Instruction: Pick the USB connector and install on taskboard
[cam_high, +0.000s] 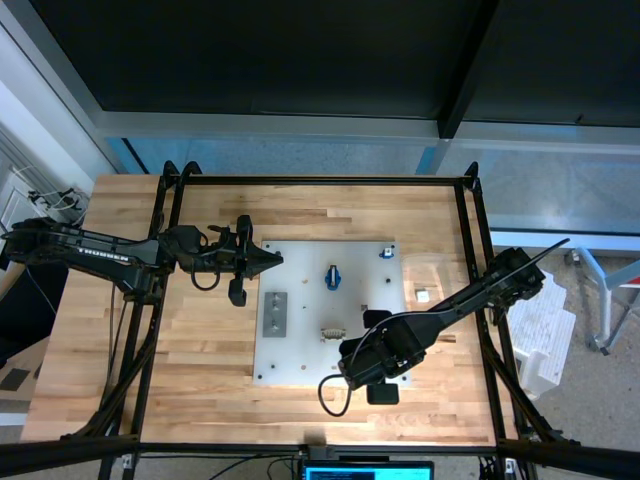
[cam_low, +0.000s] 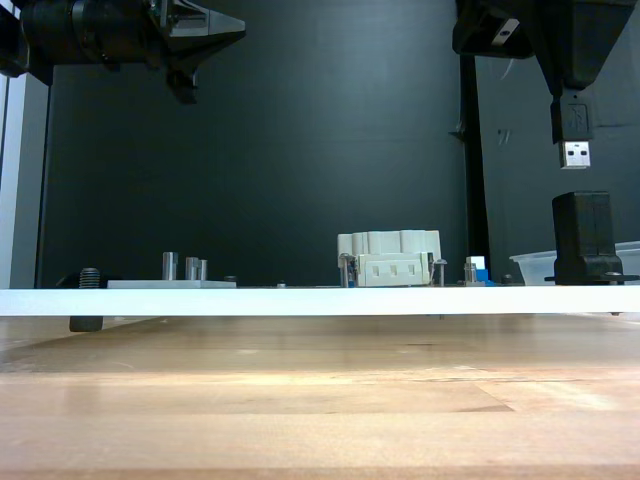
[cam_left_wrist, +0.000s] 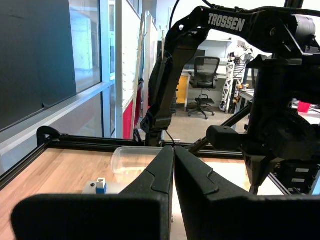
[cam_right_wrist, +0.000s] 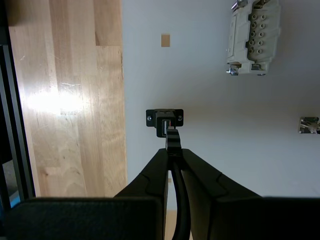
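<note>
The USB connector (cam_low: 573, 135), a small dark plug with a metal tip, hangs tip-down with my right gripper (cam_low: 568, 85) shut on it. It is a short gap above the black socket (cam_low: 583, 235) on the taskboard (cam_low: 300, 300). In the right wrist view the USB connector (cam_right_wrist: 172, 140) sits between the fingers of my right gripper (cam_right_wrist: 173, 152), in line with the socket (cam_right_wrist: 165, 119). From above, my right gripper (cam_high: 358, 368) is over the near right part of the white taskboard (cam_high: 300, 330). My left gripper (cam_high: 270, 260) hovers shut and empty over the board's far left edge.
The board carries a blue knob (cam_high: 333, 277), a grey two-hole block (cam_high: 273, 312) and a silvery multi-pin connector (cam_right_wrist: 251, 35). A clear shallow tray (cam_left_wrist: 131, 156) lies right of the board, with a small white piece (cam_high: 424, 295) in it. Black frame rails border the wooden table.
</note>
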